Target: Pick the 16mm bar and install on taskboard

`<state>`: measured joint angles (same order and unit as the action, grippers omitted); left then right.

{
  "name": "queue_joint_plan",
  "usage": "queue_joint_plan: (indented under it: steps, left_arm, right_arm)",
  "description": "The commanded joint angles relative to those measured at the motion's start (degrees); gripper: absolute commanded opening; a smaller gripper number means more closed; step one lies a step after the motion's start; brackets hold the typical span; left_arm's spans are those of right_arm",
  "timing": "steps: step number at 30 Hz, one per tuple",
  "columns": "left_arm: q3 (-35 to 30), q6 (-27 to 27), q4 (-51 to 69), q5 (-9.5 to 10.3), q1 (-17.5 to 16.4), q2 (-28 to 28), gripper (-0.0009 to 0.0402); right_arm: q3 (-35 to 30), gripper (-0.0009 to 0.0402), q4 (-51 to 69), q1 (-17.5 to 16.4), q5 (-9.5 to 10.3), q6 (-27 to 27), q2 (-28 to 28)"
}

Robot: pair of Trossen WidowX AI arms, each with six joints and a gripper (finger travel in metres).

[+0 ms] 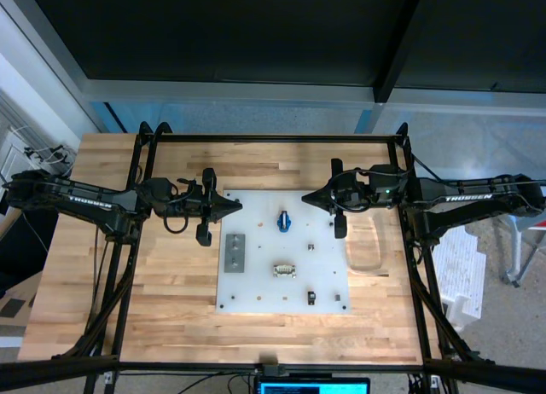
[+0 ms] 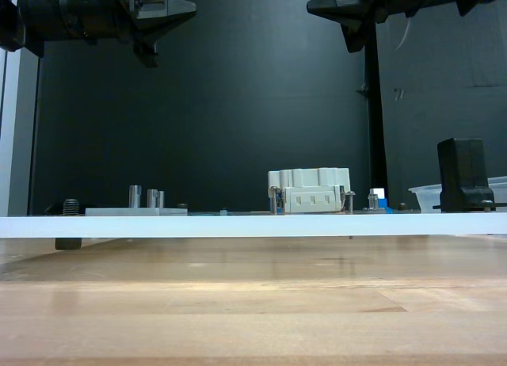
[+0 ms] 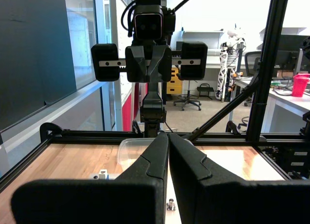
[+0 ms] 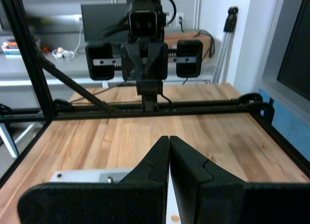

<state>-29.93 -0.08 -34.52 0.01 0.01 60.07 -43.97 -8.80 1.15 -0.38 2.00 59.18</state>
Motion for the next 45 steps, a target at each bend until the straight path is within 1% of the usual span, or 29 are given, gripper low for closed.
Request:
queue_joint_plan:
  steps: [1,12,20,22,45]
  left_arm:
    - [-0.02,0.02,-0.02,0.0,0.0,0.02,0.0]
    - [-0.02,0.02,-0.02,0.0,0.0,0.02,0.0]
    - [-0.02,0.02,-0.02,0.0,-0.02,0.02,0.0]
    - [-0.02,0.02,-0.02,0.0,0.0,0.02,0.0]
    - [-0.02,0.02,-0.02,0.0,-0.02,0.02,0.0]
  right_arm:
    - [2.32,0.0,-4.26,0.11,0.0,0.04,0.07]
    - [9.29,0.0,-15.74,0.28,0.46,0.79,0.04]
    - [9.79,0.0,-17.51,0.26,0.74,1.44,0.04]
    - [9.79,0.0,-17.7,0.26,1.53,1.4,0.04]
    - [10.14,0.0,-18.47,0.26,1.46,2.08,0.07]
